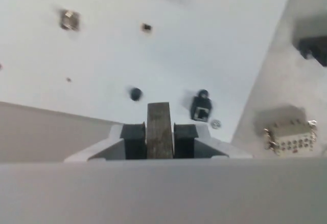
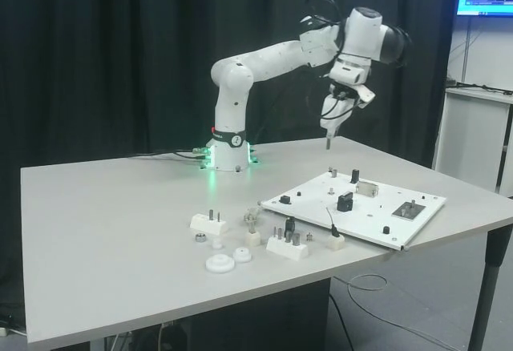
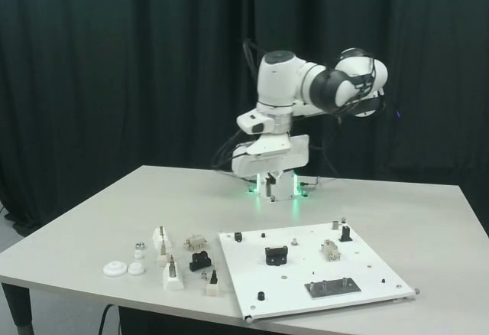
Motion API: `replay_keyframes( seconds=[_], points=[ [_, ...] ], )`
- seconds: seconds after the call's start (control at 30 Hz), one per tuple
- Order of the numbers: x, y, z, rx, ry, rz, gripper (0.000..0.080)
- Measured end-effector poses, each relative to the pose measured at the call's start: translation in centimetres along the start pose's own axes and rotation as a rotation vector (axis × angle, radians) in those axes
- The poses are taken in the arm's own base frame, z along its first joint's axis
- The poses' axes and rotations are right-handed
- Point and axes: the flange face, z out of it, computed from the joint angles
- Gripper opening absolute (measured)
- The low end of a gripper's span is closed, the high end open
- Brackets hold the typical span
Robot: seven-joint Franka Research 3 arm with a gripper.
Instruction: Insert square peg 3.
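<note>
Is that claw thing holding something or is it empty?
Holding: the tool is shut on a square peg, high above the white board.

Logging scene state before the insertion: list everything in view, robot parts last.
table: 1, grey, under everything
board: 1, white, on the table's near side, carrying small black and grey fixtures
small parts: several, white, grey and black, on the table beside the board
square peg: 1, grey, between the fingers, high above the board
arm: 1, white, base green-lit at the table's rear
gripper: 1, black fingers shut on the peg
</note>
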Motion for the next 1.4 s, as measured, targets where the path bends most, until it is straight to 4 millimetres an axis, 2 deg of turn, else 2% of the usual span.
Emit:
replay_keyframes(
  seconds=[0.37,0.6,0.97,1.4],
  points=[
    [-0.8,-6.1,-0.9,-0.019,-0.005,0.025,0.0113],
    [-1.1,-8.8,-0.3,-0.029,-0.026,0.039,0.0113],
    [-2.0,-12.1,2.3,-0.022,-0.092,0.046,0.0113],
    [-3.5,-17.8,6.5,0.024,-0.135,0.04,0.0113]
  ],
)
